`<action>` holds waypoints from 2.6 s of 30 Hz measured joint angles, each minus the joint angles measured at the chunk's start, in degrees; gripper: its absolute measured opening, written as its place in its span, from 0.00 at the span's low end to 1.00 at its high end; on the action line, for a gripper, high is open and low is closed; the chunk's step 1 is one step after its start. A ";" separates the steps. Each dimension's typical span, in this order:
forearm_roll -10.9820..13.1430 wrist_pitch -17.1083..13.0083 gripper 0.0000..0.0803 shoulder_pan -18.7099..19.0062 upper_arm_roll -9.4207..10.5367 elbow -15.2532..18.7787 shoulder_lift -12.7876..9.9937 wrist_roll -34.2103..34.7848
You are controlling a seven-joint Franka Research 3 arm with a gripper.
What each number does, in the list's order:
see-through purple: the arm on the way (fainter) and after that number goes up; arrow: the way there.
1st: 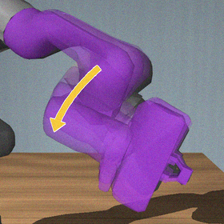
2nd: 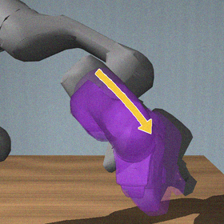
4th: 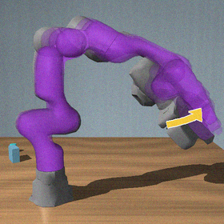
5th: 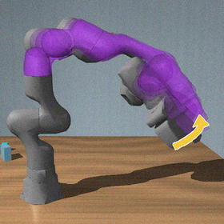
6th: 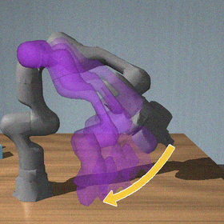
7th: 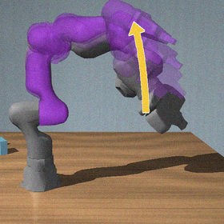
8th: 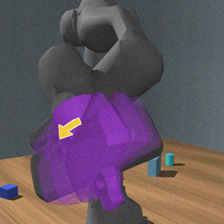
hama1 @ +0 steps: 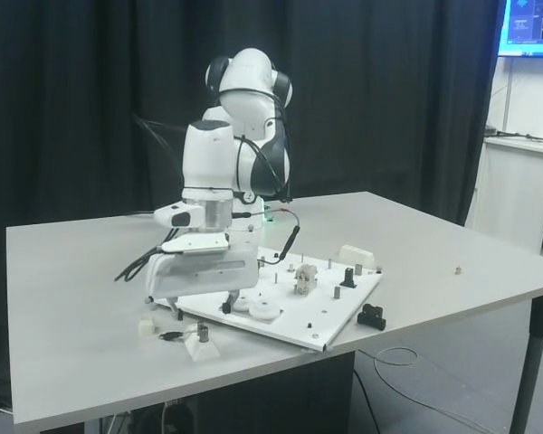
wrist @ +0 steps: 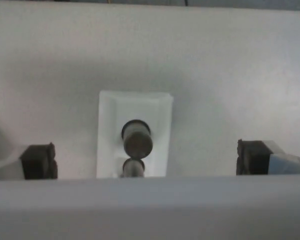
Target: Pick round peg 3.
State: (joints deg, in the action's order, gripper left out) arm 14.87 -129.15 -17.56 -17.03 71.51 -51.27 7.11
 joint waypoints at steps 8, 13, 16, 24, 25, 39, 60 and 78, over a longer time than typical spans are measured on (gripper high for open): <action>0.20 2.46 1.00 -0.09 -0.07 -0.11 -0.29 0.00; 0.20 3.57 1.00 -0.09 -0.28 -0.11 -0.48 0.00; 0.25 3.84 1.00 -0.09 -0.45 -0.11 -0.66 0.00; 0.70 3.96 1.00 -0.09 -0.76 -0.11 -1.27 0.01; 0.76 3.96 1.00 -0.09 -0.77 -0.11 -1.36 0.03; 1.65 3.87 1.00 -0.09 -0.93 -0.11 -2.31 0.09; 3.48 3.87 0.19 -0.02 -1.00 -0.14 -2.35 0.39; 3.62 4.24 0.12 0.05 -1.58 -1.68 -2.35 0.92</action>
State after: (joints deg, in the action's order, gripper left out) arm 18.49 -124.91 -17.51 -18.61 69.83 -53.62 8.03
